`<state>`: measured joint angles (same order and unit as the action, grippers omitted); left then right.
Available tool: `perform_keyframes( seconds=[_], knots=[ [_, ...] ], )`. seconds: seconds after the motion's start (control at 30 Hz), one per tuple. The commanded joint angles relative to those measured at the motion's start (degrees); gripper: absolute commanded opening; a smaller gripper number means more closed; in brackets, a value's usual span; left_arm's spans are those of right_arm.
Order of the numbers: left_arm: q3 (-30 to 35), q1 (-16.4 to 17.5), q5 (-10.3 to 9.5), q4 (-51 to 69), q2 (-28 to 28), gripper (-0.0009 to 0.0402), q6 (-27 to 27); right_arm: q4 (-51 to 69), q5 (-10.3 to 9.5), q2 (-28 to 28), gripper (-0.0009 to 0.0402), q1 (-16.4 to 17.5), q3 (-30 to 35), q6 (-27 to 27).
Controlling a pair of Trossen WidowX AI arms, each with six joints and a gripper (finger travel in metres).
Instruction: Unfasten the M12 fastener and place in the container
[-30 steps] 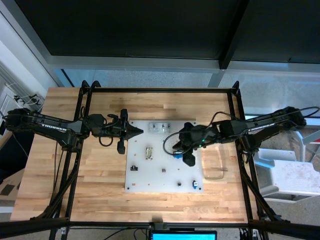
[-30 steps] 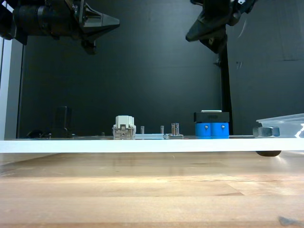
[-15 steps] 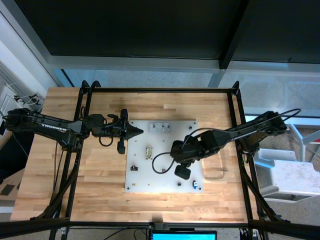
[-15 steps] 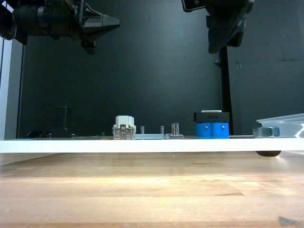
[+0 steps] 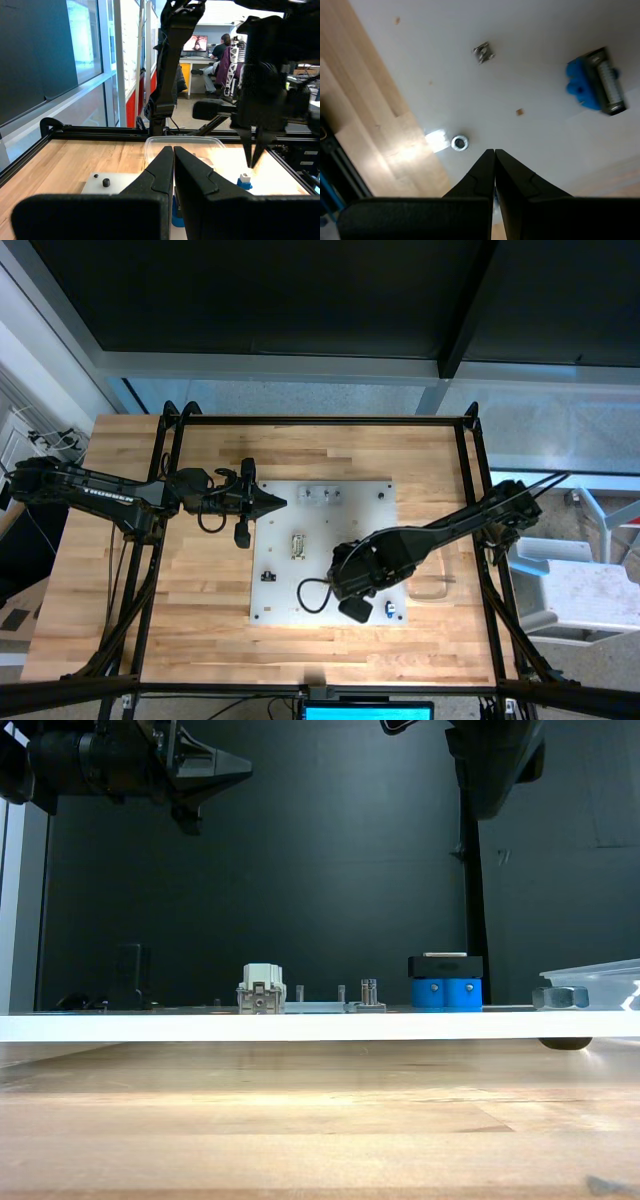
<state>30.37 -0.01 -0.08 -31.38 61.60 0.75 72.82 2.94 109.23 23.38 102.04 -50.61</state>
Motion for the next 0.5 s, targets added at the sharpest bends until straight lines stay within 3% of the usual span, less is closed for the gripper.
perform_keyframes(
  seconds=[0.03, 0.2, 0.3, 0.5],
  knots=[
    [0.0, 0.02, 0.02, -0.02, 0.0, 0.0, 0.0, 1.75, -1.53, 2.38, 0.0, 0.48, 1.81, -1.46],
    [0.0, 0.0, 0.02, -0.02, 0.0, 0.0, 0.0, 1.55, -1.75, 4.68, 0.0, 1.42, 2.82, -4.15],
    [0.0, 0.0, 0.02, 0.0, 0.0, 0.0, 0.0, 1.09, -3.17, 4.7, 0.0002, 1.77, 2.43, -7.26],
    [0.0, 0.02, 0.02, 0.0, 0.0, 0.0, 0.0, 2.4, -3.19, 5.73, 0.0047, 2.45, 2.03, -10.47]
  ],
)
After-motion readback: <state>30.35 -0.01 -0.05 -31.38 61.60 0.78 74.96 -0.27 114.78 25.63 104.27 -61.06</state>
